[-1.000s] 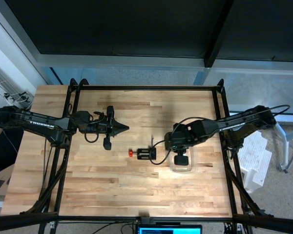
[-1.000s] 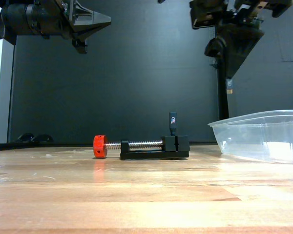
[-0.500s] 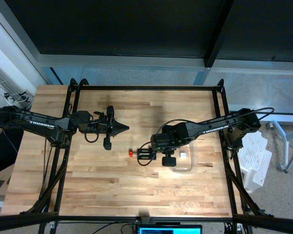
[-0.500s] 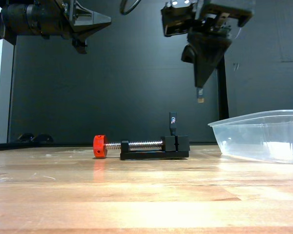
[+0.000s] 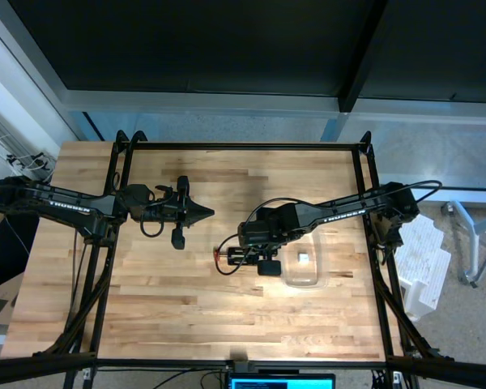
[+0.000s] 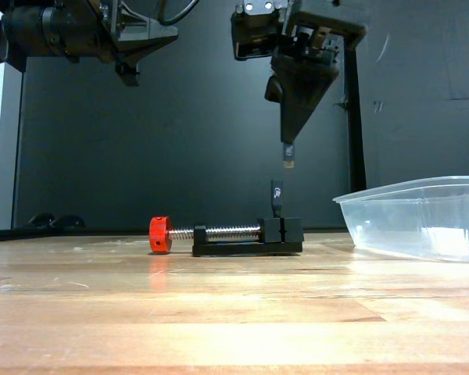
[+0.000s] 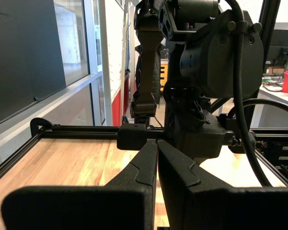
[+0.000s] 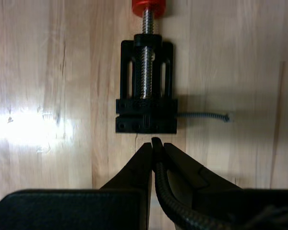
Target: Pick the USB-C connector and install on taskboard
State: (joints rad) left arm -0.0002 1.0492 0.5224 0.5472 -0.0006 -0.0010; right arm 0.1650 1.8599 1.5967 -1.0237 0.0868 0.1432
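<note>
Swinging leftward from above the clear plastic tray [image 6: 422, 205], the right end effector [image 6: 288, 147] now hangs over the block end of the taskboard [image 6: 247, 237], lower than it was half a second ago. Its fingers are clenched on the USB-C connector [image 6: 288, 155], which points straight down with its pale tip below the fingertips. In the low view the connector sits in the air above the taskboard's upright pin [image 6: 276, 197], slightly to the pin's right, with a clear gap between them.

From the right wrist camera, the connector [image 8: 156, 142] shows pinched between the two fingers, its dark cable [image 8: 169, 203] trailing back toward the camera. The taskboard [image 8: 145, 115] lies on the wood beneath, its threaded screw running away to the red-orange knob [image 8: 149, 5]. A thin coiled wire lies on the tabletop [image 8: 230, 72] just beside the block.

From above, the right end effector [image 5: 247, 253] covers most of the taskboard; only the knob [image 5: 217, 254] shows at its left. The tray [image 5: 317, 279] lies just to the right, with a small white piece inside.

Well apart on the left, the left end effector [image 6: 170, 33] hovers high over the tabletop [image 6: 219, 312], fingers pressed together and holding nothing, and has not moved.
</note>
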